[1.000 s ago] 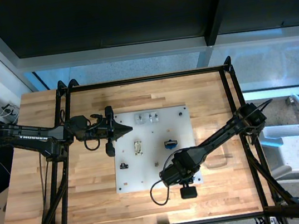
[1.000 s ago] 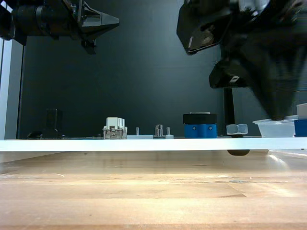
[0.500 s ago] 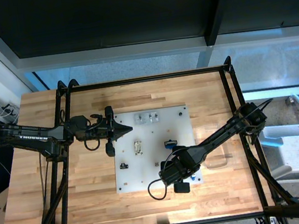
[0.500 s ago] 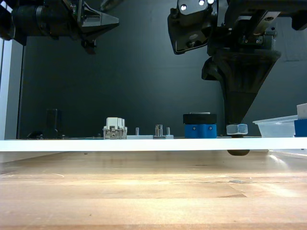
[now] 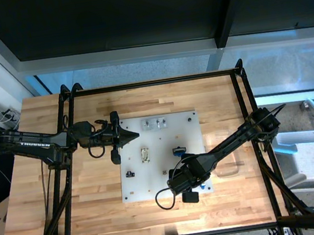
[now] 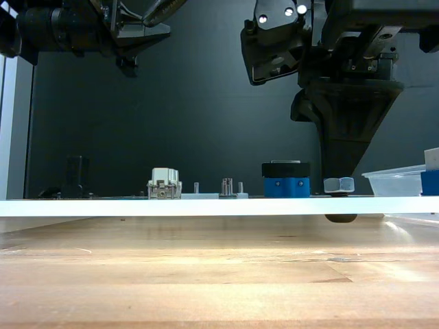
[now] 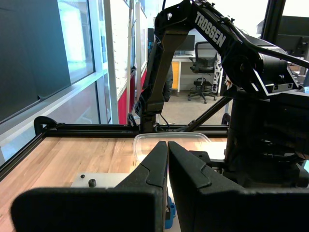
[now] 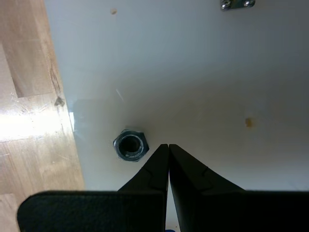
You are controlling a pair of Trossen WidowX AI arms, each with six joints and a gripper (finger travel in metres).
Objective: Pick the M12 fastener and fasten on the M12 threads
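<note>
Only one readable mark: "TROSSEN" in white capitals is running along the black link of the right arm (image 7: 217,30), as seen from the left wrist camera. White lettering is also showing on the left arm (image 5: 31,146) in the high view, but it's too small to read reliably.

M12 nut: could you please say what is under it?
The M12 nut sits on its stud, ribs covered, on the white board. Right claw, shut, hovers beside; left claw parked high.

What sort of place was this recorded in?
Likely a robotics lab in an office: butcher-block table, white task board, office chair beyond. Left gripper hangs over the board's left edge; right gripper points down at its near right.
</note>
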